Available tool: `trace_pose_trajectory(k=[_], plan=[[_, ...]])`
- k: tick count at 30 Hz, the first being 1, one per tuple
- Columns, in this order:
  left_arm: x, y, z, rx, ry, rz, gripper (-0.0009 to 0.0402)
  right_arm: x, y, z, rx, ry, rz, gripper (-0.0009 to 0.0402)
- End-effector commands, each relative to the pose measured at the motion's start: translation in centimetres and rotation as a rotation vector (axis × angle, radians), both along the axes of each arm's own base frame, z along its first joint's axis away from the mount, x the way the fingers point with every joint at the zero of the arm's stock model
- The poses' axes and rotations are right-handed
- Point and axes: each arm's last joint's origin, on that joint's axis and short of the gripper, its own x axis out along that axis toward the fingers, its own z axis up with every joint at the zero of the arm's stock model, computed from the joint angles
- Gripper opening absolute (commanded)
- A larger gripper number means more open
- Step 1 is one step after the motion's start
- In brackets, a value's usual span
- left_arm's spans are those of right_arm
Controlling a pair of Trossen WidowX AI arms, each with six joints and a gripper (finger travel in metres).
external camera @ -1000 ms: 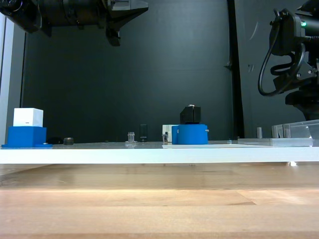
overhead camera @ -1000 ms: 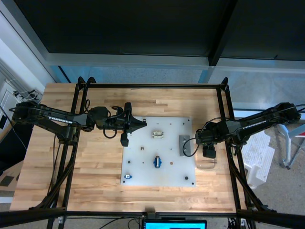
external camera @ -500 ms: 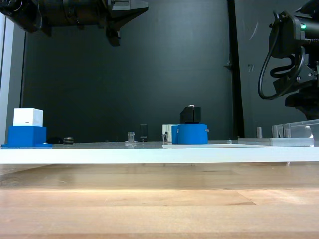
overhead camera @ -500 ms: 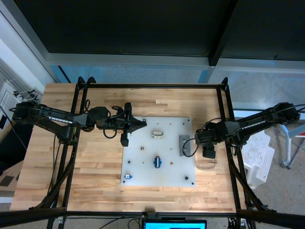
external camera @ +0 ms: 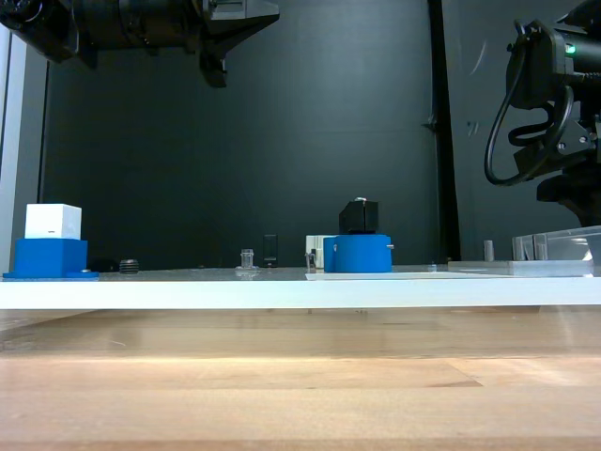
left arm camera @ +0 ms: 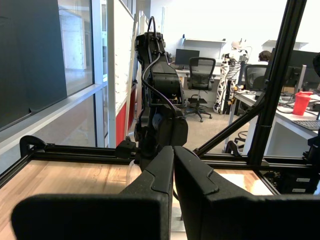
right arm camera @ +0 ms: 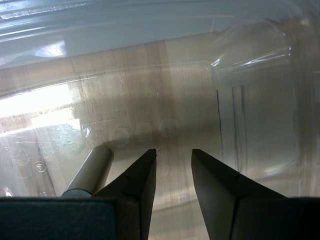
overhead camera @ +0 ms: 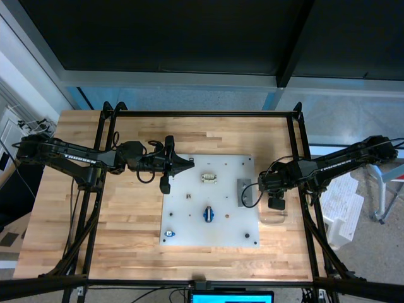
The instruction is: Pick the 16mm cylinder and install on the taskboard
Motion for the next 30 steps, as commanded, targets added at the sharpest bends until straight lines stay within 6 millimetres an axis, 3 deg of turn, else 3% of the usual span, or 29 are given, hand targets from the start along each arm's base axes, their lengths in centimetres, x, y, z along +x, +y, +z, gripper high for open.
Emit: trace_pose_trajectory(k=[1, 14, 30], plan=[[0.01, 0.0, 0.0, 0.0, 0.0, 0.0, 0.0, 0.01, 0.01, 0.01, 0.0, -0.001, 0.001, 0.0076], [0.01, 0.0, 0.0, 0.0, 0.0, 0.0, 0.0, 0.01, 0.01, 0.01, 0.0, -0.001, 0.001, -0.0004], [0.01, 0.0, 0.0, 0.0, 0.0, 0.0, 0.0, 0.01, 0.01, 0.01, 0.0, -0.001, 0.002, 0.0]])
